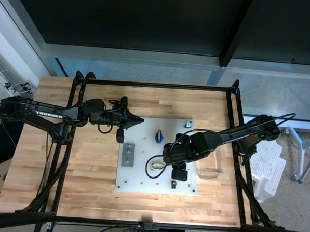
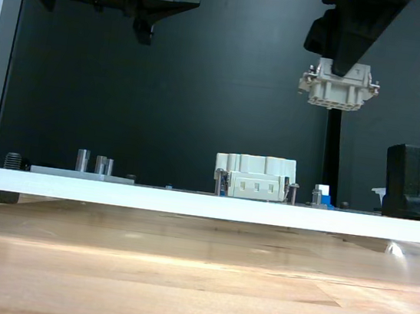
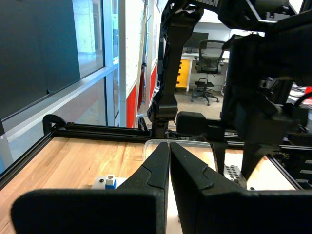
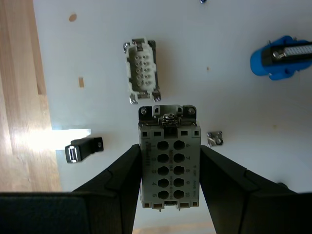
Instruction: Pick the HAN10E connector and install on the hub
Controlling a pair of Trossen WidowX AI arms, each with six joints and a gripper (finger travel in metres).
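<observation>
The right gripper (image 4: 169,149) pinches the HAN10E connector (image 4: 169,170) between its two black fingers, one on each long side of the beige-grey body. The numbered face with its two rows of round holes looks back at the wrist camera. The connector is off the board: in the low view it hangs in the air, higher than the hub (image 2: 256,177) and off to its right, with open space between the two.

The hub sits on the white plate (image 1: 141,180), its socket face up and its silvery ends showing. From the right wrist it lies just past the connector's metal end, apart from it. Around it on the plate are a small black piece (image 4: 83,149) to one side, a blue piece (image 4: 280,58) farther off on the other, and a grey metal block with holes (image 1: 127,154) nearer the plate's left edge.

The left gripper (image 3: 169,148) is up in the air over the plate's far left corner (well away from the hub). Its fingers are pressed together with nothing between them, pointing across the wooden table (image 1: 90,159) toward the right arm.
</observation>
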